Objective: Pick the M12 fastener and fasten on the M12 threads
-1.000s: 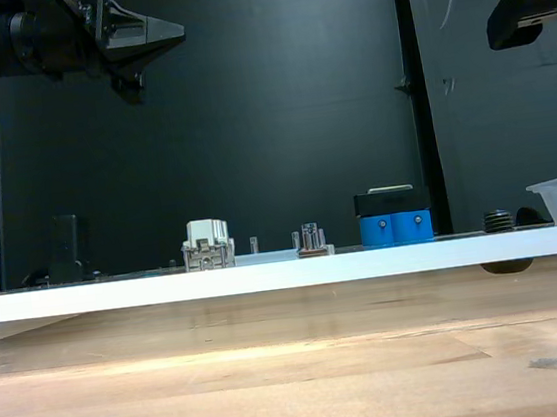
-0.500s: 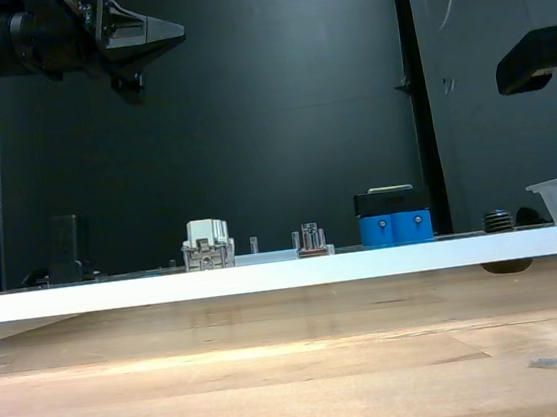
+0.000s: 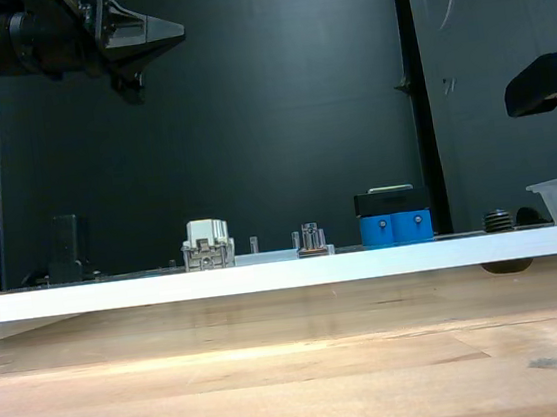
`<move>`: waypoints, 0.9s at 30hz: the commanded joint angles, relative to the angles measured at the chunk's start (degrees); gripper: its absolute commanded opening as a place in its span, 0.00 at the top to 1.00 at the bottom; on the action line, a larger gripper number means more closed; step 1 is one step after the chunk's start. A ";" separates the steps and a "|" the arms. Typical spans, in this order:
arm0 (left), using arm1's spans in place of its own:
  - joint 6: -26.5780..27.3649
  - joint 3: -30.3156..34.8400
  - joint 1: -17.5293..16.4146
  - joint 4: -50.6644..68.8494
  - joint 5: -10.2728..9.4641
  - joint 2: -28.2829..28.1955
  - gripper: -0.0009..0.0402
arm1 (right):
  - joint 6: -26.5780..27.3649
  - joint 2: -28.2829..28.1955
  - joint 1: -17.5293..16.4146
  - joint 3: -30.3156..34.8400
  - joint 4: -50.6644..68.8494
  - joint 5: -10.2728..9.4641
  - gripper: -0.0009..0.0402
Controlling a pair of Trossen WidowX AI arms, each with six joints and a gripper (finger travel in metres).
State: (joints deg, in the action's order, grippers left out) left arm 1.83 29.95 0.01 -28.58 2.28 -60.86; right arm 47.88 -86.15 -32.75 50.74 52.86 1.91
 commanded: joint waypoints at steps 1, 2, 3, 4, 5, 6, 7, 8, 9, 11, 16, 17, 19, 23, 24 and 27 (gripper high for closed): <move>-0.02 0.00 0.00 0.00 0.02 0.00 0.98 | -0.04 -0.57 -0.02 -0.57 -1.44 0.00 0.62; -0.02 0.00 0.00 0.00 0.02 0.00 0.98 | -0.04 -0.76 -0.02 -0.81 -1.84 0.00 0.62; -0.02 0.00 -0.02 0.02 0.02 0.00 0.98 | -0.04 -0.87 -0.04 -1.11 -2.36 0.00 0.62; -0.02 0.00 0.00 0.02 0.02 0.00 0.98 | -0.04 -0.90 -0.04 -1.44 -2.89 0.00 0.62; -0.02 0.00 0.00 0.00 0.02 0.00 0.98 | -0.04 -0.90 -0.04 -1.73 -3.19 0.00 0.62; -0.02 0.00 -0.02 0.00 0.02 0.00 0.98 | -0.04 -0.90 -0.04 -1.97 -3.50 0.02 0.62; -0.02 0.00 0.00 0.00 0.02 0.00 0.98 | -0.04 -0.90 -0.04 -2.19 -3.78 0.00 0.62; -0.02 0.00 0.00 0.00 0.02 0.00 0.98 | -0.04 -0.90 -0.07 -2.36 -4.02 -0.02 0.62; -0.02 0.00 0.00 0.02 0.02 0.00 0.98 | -0.04 -0.90 -0.09 -2.51 -4.17 -0.02 0.62; -0.02 0.00 0.00 0.02 0.02 0.00 0.98 | -0.04 -0.90 -0.13 -2.75 -4.39 -0.04 0.62; -0.02 0.00 0.00 0.02 0.02 0.00 0.98 | -0.04 -0.90 -0.15 -3.48 -5.46 -0.24 0.62; -0.02 0.00 -0.02 0.02 0.02 0.00 0.98 | -0.02 -0.90 -0.15 -3.69 -5.88 -0.26 0.62; -0.02 0.00 0.00 0.00 0.02 0.00 0.98 | 0.02 -0.90 -0.17 -4.11 -6.51 -0.48 0.62; -0.02 0.00 -0.02 0.00 0.02 0.00 0.98 | 0.02 -0.90 -0.17 -4.98 -7.78 -0.48 0.62; -0.02 0.00 0.00 0.00 0.02 0.00 0.98 | 0.02 -0.90 -0.15 -5.25 -8.09 -0.50 0.62; -0.02 0.00 0.00 0.00 0.02 0.00 0.98 | 0.02 -0.90 -0.13 -5.95 -8.83 -0.48 0.62</move>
State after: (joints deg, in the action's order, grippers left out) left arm 1.83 29.93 0.01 -28.56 2.31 -60.86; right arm 47.88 -87.05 -32.93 45.01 44.27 1.32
